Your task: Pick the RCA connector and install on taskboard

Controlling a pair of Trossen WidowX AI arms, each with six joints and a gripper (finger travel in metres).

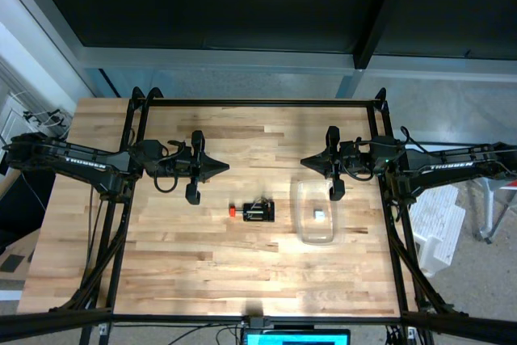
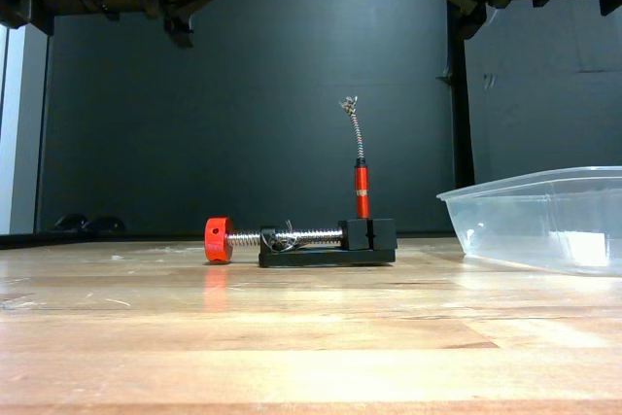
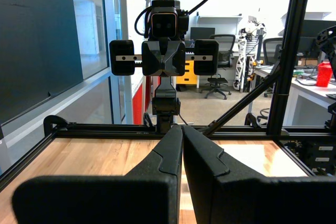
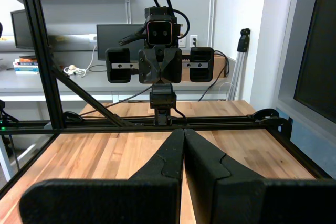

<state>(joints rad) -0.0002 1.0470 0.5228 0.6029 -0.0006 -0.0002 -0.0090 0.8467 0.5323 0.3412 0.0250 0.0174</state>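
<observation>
left pincer (image 1: 224,168) closed, aloft left | right pincer (image 1: 304,163) closed, aloft right

Black arms (image 1: 48,151), white lettering (image 1: 78,160), pointed end effectors (image 1: 224,167) (image 1: 304,162)

Smooth wood table (image 1: 202,272), clear glossy plastic tray (image 2: 530,206), matt taskboard (image 1: 260,212), metal spring (image 2: 354,138)

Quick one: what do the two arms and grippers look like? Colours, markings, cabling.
Left arm and right arm are matte black, with white TROSSEN lettering along the forearm and looped black cables. Left gripper, raised left of the taskboard, and right gripper, raised past the clear tray's far end, both have black wedge-shaped fingers tapering to a point, shut.
</observation>
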